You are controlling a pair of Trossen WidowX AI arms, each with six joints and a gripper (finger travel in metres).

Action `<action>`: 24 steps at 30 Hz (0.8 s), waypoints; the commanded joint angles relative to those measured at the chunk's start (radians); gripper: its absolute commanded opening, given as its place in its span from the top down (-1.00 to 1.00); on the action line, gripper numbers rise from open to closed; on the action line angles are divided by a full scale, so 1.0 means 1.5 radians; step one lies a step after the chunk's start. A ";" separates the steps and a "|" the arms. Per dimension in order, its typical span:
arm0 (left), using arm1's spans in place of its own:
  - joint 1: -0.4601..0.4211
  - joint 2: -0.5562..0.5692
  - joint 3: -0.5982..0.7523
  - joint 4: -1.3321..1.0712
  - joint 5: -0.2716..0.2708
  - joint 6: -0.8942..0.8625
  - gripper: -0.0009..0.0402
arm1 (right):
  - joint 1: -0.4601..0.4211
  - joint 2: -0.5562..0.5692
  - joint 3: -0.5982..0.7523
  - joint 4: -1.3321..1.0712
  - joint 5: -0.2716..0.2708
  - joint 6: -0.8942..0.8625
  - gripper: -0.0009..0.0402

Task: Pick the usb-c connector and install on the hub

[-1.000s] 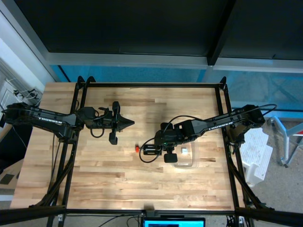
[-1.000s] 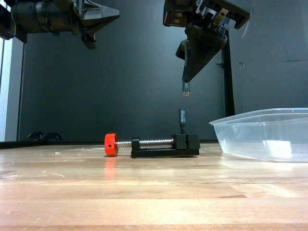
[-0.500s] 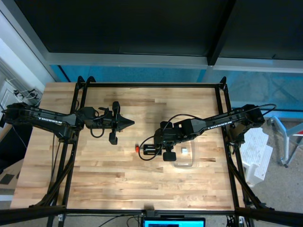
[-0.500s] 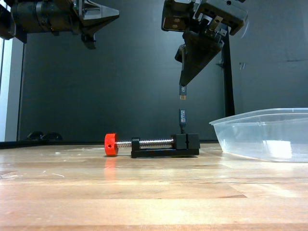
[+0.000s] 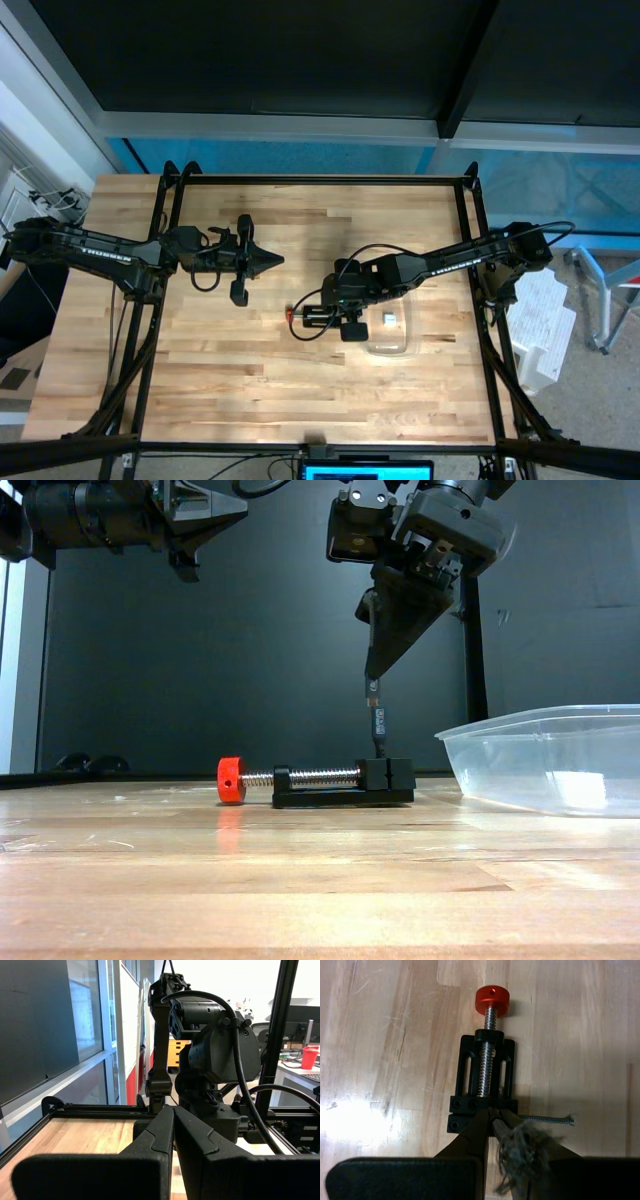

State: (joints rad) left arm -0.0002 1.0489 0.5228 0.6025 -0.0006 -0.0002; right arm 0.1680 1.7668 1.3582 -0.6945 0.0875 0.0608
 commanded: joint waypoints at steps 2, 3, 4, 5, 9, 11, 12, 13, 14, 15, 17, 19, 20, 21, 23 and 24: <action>0.000 0.000 0.000 0.000 0.000 0.000 0.96 | -0.003 0.009 0.001 0.002 -0.001 -0.002 0.96; 0.000 0.000 0.000 0.000 0.000 0.000 0.96 | -0.003 0.011 0.000 0.002 -0.001 -0.002 0.96; 0.000 0.000 0.000 0.000 0.000 0.000 0.96 | -0.005 0.014 0.000 0.003 -0.001 -0.003 0.96; 0.000 0.000 0.000 0.000 0.000 0.000 0.96 | -0.005 0.016 0.000 0.003 -0.001 -0.005 0.96; 0.000 0.000 0.000 0.000 0.000 0.000 0.96 | -0.009 0.021 0.000 0.006 -0.001 -0.010 0.96; 0.000 0.000 0.000 0.000 0.000 0.000 0.96 | -0.010 0.021 0.000 0.004 -0.001 -0.010 0.96; 0.000 0.000 0.000 0.000 0.000 0.000 0.96 | -0.012 0.021 0.000 0.002 -0.001 -0.010 0.96; 0.000 0.000 0.000 0.000 0.000 0.000 0.96 | -0.012 0.020 0.000 0.000 -0.001 -0.010 0.96; 0.000 0.000 0.000 0.000 0.000 0.000 0.96 | -0.012 0.019 0.000 -0.001 -0.001 -0.011 0.96; 0.000 0.000 0.000 0.000 0.000 0.000 0.96 | -0.012 0.019 0.000 -0.001 -0.001 -0.011 0.96; 0.000 0.000 0.000 0.000 0.000 0.000 0.96 | -0.012 0.016 0.000 -0.003 -0.001 -0.011 0.96; 0.000 0.000 0.000 0.000 0.000 0.000 0.96 | -0.012 0.016 0.000 -0.004 -0.001 -0.011 0.96; 0.000 0.000 0.000 0.000 0.000 0.000 0.96 | -0.012 0.016 0.000 -0.004 -0.001 -0.011 0.96; 0.000 0.000 0.000 0.000 0.000 0.000 0.96 | -0.012 0.016 0.000 -0.004 -0.001 -0.011 0.96; 0.000 0.000 0.000 0.000 0.000 0.000 0.96 | -0.012 0.016 0.000 -0.004 -0.001 -0.011 0.96; 0.000 0.000 0.000 0.000 0.000 0.000 0.96 | -0.012 0.016 0.000 -0.004 -0.001 -0.011 0.96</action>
State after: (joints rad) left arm -0.0002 1.0489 0.5224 0.6025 -0.0006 -0.0002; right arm 0.1501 1.7885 1.3605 -0.6949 0.0860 0.0452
